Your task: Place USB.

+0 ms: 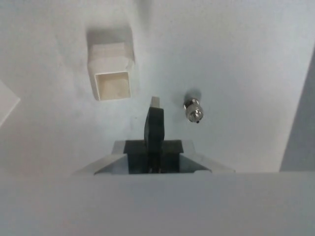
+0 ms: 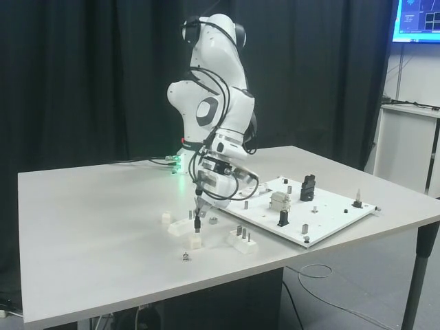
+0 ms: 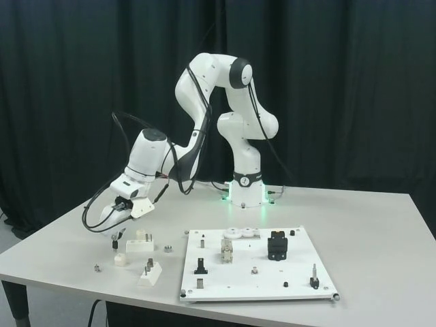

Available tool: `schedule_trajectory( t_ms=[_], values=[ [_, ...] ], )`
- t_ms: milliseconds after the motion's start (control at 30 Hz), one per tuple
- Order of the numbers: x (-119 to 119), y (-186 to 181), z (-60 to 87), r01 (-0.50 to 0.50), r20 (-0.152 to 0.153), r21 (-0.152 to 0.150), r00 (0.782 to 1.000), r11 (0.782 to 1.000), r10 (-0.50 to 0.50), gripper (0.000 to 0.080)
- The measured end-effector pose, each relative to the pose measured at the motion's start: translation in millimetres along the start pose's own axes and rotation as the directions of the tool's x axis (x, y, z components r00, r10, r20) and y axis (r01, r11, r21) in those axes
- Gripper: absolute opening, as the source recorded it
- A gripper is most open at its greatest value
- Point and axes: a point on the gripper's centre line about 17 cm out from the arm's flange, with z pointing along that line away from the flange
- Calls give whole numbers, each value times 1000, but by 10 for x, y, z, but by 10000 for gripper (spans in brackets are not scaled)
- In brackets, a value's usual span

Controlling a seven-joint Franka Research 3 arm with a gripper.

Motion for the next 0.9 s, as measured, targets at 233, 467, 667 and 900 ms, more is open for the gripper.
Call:
schedule_trajectory(
  t_ms=[233,467,667,900],
  values=[
    [1,-49,61,-5,-2,14,1000,1000,5,51],
    [10,-95,83,-6,-3,30,1000,1000,7,51],
    [25,-114,90,-9,-6,37,1000,999,9,51],
    [45,-147,107,-7,-6,49,1000,999,7,51]
  ],
)
